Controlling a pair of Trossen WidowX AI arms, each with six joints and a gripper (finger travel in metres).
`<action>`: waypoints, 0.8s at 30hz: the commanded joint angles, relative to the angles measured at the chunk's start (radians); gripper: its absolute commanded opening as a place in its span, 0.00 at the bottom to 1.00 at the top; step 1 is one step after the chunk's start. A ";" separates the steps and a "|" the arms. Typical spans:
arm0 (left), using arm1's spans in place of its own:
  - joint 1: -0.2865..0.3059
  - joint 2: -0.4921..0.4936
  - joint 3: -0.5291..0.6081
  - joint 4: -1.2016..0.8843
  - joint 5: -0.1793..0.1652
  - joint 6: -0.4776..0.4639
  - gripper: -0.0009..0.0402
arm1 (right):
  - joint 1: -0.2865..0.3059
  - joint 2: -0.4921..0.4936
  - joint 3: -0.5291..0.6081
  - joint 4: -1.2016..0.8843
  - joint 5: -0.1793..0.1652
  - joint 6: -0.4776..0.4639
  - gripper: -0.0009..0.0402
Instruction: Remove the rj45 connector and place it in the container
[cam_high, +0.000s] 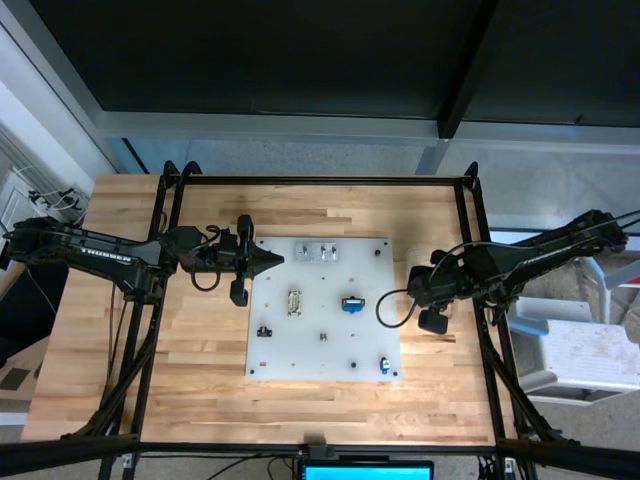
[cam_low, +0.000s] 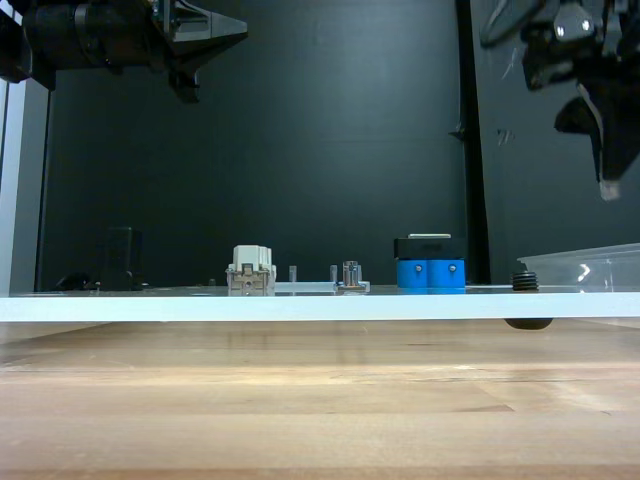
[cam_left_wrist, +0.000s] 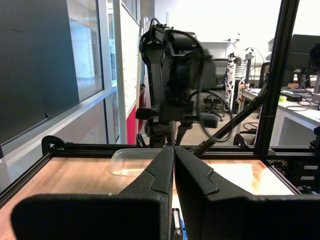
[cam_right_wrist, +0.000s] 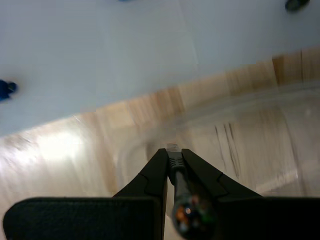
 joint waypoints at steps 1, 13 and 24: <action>0.000 0.000 0.000 0.000 0.000 0.000 0.02 | -0.026 -0.047 -0.055 -0.001 0.000 -0.011 0.02; 0.000 0.000 0.000 0.000 0.000 0.000 0.02 | -0.092 -0.141 -0.160 -0.053 -0.010 -0.018 0.02; 0.000 0.000 0.000 0.000 0.000 0.000 0.02 | -0.092 -0.143 -0.163 -0.055 -0.023 -0.019 0.02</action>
